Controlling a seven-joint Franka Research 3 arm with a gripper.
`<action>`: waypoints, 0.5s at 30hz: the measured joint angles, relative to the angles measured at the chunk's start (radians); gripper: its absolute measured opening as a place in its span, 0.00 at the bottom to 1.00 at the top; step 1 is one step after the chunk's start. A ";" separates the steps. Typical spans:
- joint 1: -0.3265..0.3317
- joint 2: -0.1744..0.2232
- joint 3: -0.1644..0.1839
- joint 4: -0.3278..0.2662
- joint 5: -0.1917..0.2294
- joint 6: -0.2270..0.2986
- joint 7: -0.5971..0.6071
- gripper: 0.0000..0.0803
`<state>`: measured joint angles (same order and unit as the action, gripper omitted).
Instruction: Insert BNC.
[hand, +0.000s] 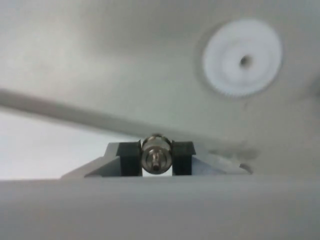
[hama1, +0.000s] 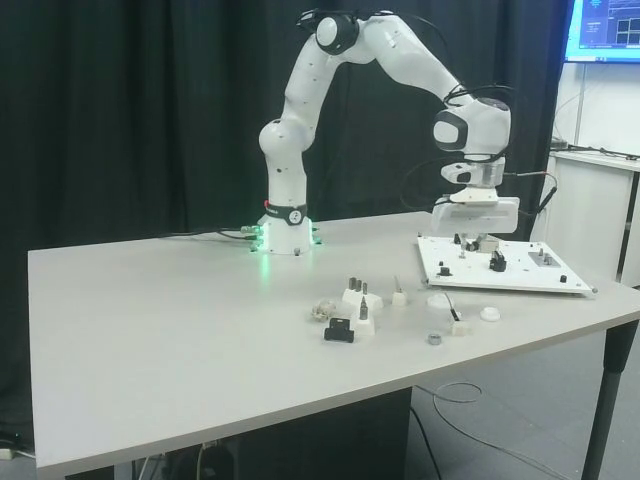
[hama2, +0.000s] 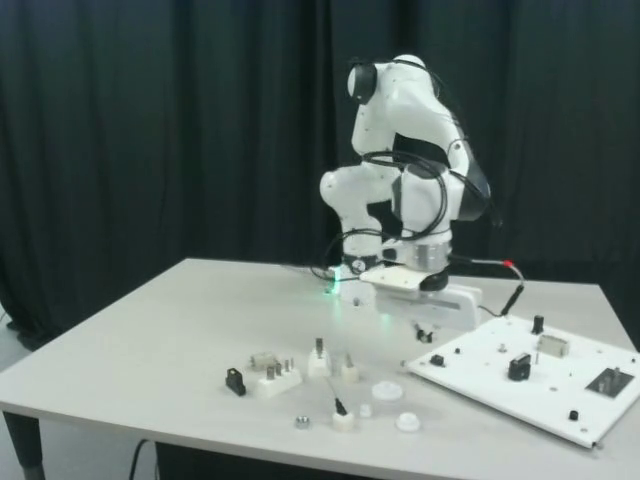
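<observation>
wrist view: bnc connector (hand: 156, 153) clamped within hand (hand: 156, 159).

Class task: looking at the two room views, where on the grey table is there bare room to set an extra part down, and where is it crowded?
Free: the wide stretch of table between the arm's base and the near edge, beside the small parts. Crowded: the cluster of small parts near the front edge, and the white board, where the gripper hangs low over fittings.
</observation>
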<state>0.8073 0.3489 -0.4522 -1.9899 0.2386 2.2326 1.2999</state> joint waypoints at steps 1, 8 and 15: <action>0.008 -0.002 0.000 0.000 -0.003 -0.004 0.013 0.16; 0.061 -0.012 0.000 0.000 -0.018 -0.032 0.106 0.16; 0.112 -0.021 0.000 0.000 -0.032 -0.056 0.171 0.16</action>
<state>0.9190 0.3276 -0.4521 -1.9900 0.2064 2.1766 1.4712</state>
